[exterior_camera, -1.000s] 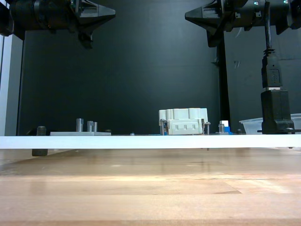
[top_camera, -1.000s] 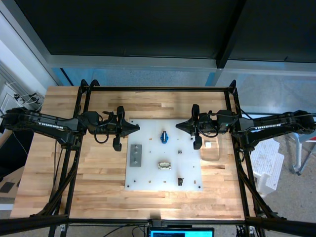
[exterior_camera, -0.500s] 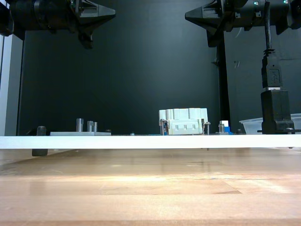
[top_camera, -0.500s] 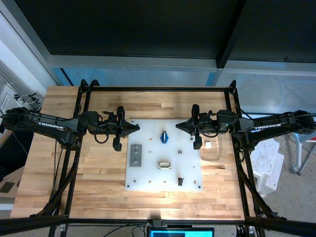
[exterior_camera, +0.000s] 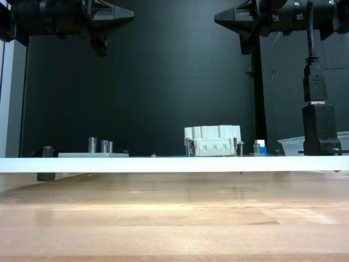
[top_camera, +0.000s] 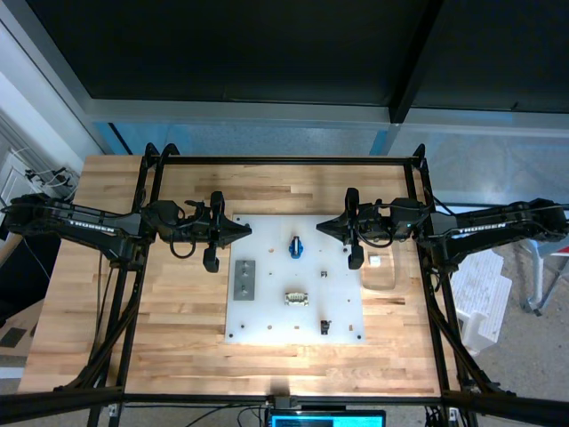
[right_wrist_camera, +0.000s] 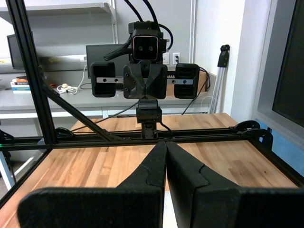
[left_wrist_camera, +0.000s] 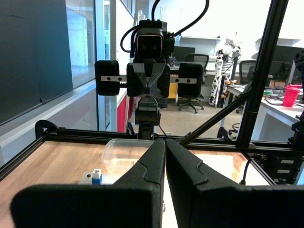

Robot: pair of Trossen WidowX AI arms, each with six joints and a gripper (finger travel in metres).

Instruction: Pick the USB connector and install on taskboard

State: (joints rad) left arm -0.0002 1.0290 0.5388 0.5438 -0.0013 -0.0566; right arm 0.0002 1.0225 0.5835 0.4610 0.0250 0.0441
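Note:
The white taskboard [top_camera: 267,322] lies mid-table, its edge [exterior_camera: 163,164] seen side-on in the low view. On it sit a grey block [top_camera: 243,278], a blue knob [top_camera: 295,246] and a silver connector [top_camera: 296,298]. The black USB connector [top_camera: 325,326] stands upright near the board's near right corner, and is large in the low view [exterior_camera: 319,128] with a cable rising from it. My left gripper [top_camera: 247,229] hovers high over the board's far left edge, shut and holding nothing [left_wrist_camera: 165,141]. My right gripper [top_camera: 320,225] hovers opposite it, also shut and holding nothing [right_wrist_camera: 166,144].
A clear plastic tray [top_camera: 382,274] and a small white block [top_camera: 376,261] lie just right of the board. Black frame rails [top_camera: 284,161] run around the table. Each wrist view shows the other arm [left_wrist_camera: 151,71] facing it.

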